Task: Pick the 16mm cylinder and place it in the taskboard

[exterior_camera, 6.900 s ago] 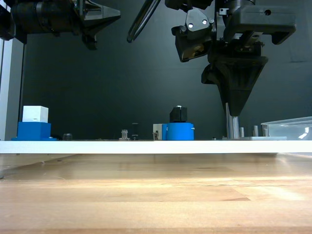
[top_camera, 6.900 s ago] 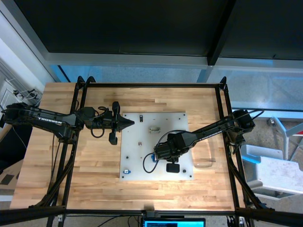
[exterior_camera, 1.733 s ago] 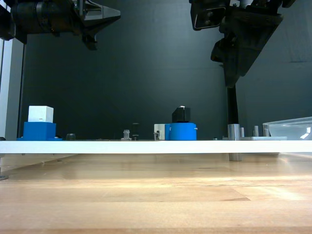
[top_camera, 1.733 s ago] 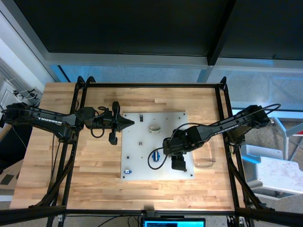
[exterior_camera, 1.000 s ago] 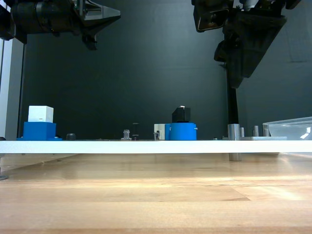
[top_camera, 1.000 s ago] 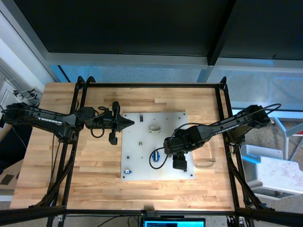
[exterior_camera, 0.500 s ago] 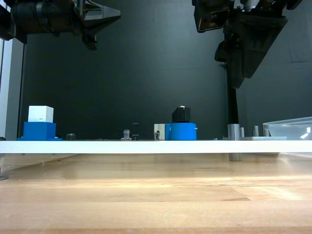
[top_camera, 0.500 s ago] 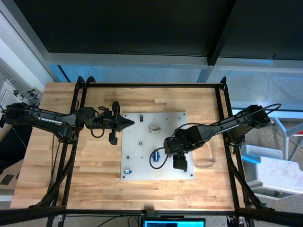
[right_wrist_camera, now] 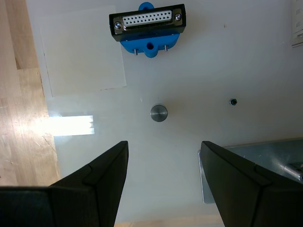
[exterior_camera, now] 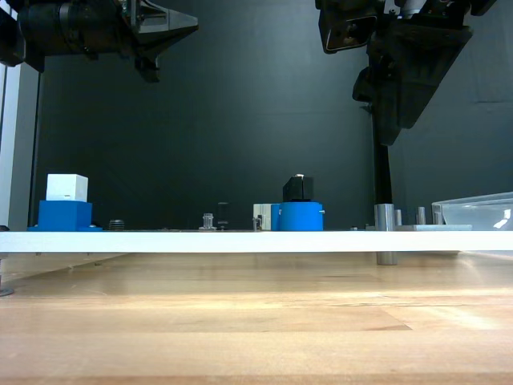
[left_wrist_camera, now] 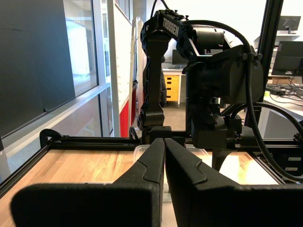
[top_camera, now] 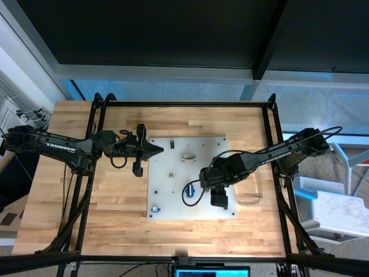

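Note:
The 16mm cylinder (right_wrist_camera: 159, 113) is a short metal pin standing upright in a hole of the white taskboard (right_wrist_camera: 189, 61). In the low view the cylinder (exterior_camera: 385, 233) pokes out above and below the taskboard (exterior_camera: 200, 241). My right gripper (right_wrist_camera: 163, 151) hangs open well above it, with nothing between its fingers (right_wrist_camera: 94, 189). From the high view the right gripper (top_camera: 218, 199) sits over the board's right part. My left gripper (top_camera: 155, 149) hovers at the board's left edge, raised and shut on nothing (left_wrist_camera: 164, 151).
A blue block carrying a multi-pin connector (right_wrist_camera: 147, 23) sits on the board near the cylinder. A clear plastic tray (top_camera: 251, 190) lies just right of the board. Blue fittings (exterior_camera: 300, 215) and small pegs stand on the board. A black frame rims the wooden table.
Since the earliest frames my right gripper has let go of the cylinder, risen and shifted right. The cylinder now stands alone in the board. Nothing moved in the last second.

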Motion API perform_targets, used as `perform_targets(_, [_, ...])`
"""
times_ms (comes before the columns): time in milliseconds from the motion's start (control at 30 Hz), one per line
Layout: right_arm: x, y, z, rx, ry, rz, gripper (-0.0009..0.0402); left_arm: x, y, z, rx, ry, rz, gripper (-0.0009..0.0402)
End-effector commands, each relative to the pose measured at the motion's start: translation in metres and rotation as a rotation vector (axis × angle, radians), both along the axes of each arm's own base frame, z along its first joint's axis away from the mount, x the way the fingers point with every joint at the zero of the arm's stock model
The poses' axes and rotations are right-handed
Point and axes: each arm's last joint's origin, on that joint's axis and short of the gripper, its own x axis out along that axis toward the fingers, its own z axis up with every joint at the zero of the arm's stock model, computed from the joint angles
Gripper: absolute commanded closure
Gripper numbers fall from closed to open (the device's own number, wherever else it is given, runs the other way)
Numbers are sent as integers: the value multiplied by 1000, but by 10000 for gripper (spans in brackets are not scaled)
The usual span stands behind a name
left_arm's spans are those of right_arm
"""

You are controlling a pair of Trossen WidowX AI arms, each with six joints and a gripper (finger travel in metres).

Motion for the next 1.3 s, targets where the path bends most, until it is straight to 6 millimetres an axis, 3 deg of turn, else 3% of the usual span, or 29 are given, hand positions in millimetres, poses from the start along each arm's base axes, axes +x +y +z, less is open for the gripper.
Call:
perform_targets(33, [0,0,0,0,-1,0,181,0,0,0,0,0,0,393])
perform_targets(1300, [0,0,0,4,1,-12,181,0,0,0,0,0,0,393])
